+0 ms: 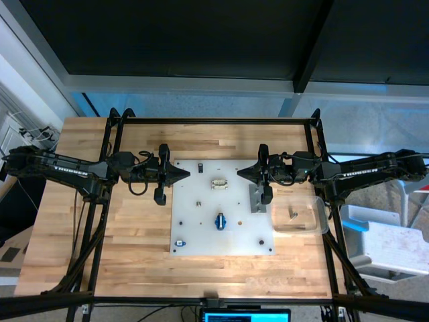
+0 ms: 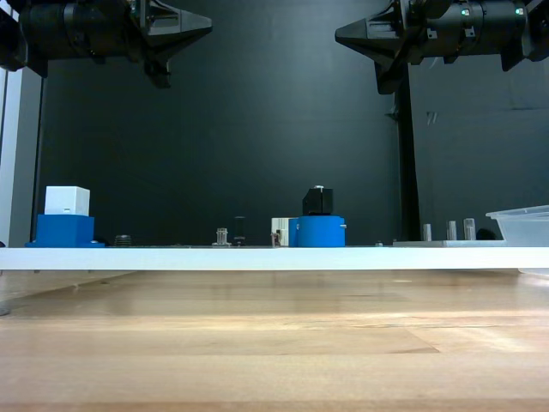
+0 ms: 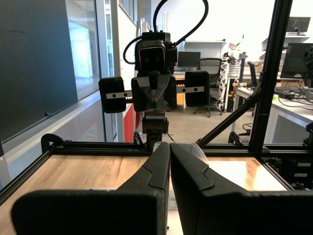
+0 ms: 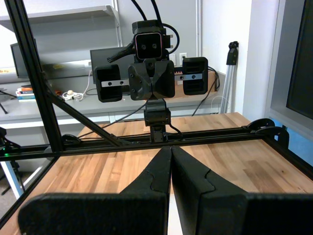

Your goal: Pick the 16mm cylinder and place it in the taskboard

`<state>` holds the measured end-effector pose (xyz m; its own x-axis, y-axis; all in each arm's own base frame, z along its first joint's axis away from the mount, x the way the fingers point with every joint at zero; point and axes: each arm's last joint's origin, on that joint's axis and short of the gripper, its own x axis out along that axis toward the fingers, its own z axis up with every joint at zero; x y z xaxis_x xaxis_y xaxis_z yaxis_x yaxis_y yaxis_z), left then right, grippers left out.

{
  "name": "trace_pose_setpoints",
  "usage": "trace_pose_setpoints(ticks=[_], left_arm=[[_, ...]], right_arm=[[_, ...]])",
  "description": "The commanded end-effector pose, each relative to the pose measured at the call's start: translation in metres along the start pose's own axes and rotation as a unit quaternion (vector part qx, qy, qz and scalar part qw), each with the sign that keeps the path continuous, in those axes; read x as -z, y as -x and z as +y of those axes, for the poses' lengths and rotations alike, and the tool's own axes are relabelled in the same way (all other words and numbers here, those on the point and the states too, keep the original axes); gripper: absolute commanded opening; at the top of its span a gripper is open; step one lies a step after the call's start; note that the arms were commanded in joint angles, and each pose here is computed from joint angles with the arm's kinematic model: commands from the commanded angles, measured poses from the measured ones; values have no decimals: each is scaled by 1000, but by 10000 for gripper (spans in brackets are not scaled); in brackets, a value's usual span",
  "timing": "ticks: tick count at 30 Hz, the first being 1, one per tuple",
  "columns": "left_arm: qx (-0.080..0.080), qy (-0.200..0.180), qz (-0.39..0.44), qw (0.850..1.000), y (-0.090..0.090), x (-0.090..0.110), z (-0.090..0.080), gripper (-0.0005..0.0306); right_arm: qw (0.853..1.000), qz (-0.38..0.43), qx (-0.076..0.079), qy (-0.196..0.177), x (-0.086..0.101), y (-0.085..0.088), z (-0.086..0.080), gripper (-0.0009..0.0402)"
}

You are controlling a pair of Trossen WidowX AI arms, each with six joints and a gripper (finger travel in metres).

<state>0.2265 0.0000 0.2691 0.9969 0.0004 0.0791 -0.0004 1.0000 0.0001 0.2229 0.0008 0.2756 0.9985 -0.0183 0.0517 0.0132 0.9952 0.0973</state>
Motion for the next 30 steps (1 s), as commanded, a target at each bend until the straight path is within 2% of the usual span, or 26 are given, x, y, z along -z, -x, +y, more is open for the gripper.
trace_pose_setpoints(ticks=[1,10,15,20,25,30], left_arm=[[0,0,0,1000,0,0,0,0],[0,0,0,1000,0,0,0,0],[0,0,0,1000,0,0,0,0],[0,0,0,1000,0,0,0,0],[0,0,0,1000,0,0,0,0],[0,0,0,1000,0,0,0,0]], right_arm=[[1000,0,0,0,0,0,0,0],[1000,0,0,0,0,0,0,0],[1000,11,6,-2,2,0,0,0],[996,90,13,-3,0,-3,0,0],[989,147,18,0,-10,-4,1,0],[976,216,24,2,-18,-1,2,0]])
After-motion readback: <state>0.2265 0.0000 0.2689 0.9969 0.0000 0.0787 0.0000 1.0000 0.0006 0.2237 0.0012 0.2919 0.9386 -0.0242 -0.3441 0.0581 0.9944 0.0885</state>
